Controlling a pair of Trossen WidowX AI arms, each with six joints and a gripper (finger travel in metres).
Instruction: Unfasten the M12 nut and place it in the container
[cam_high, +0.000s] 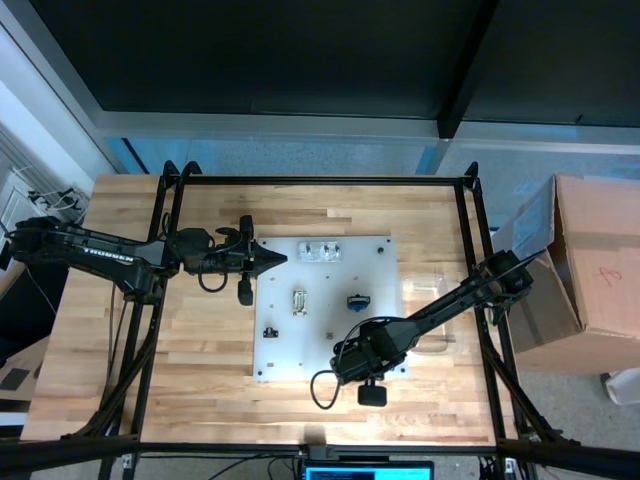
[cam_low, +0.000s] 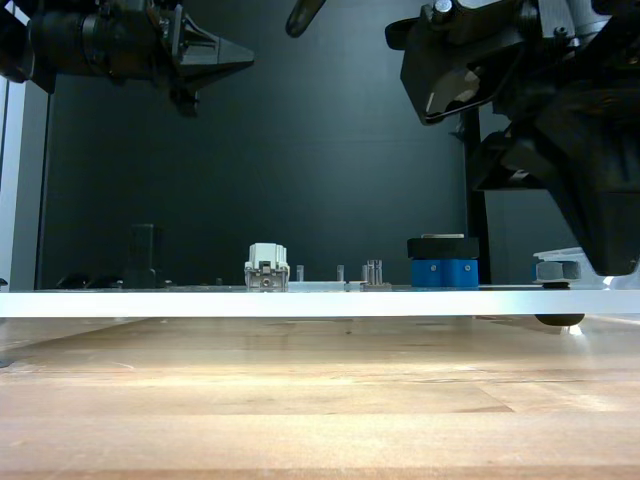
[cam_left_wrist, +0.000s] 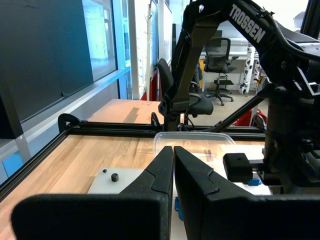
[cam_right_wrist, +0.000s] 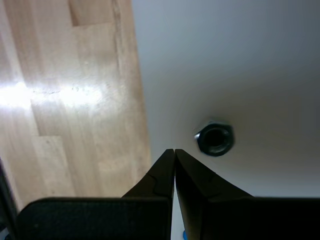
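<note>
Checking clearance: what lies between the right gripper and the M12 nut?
Bare white board, per right wrist view; the shut right gripper hovers beside the nut, unclear whether on its stud. Left gripper hangs shut over the board's left edge.

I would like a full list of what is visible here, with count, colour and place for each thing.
M12 nut: one, silver, flat on the board near its near right edge, in no gripper; whether on its stud, I cannot tell.
container: one, clear, beside the board's right edge.
board: one, white, mid-table.
connector: one, white, mid-board.
blue block: one, black-capped, right of the connector.
cardboard box: one, brown, beyond the table's right edge.
table: one, wooden.
left gripper: one, black, shut, empty, above the board's left edge.
right gripper: one, black, shut, empty, close beside the nut.
</note>
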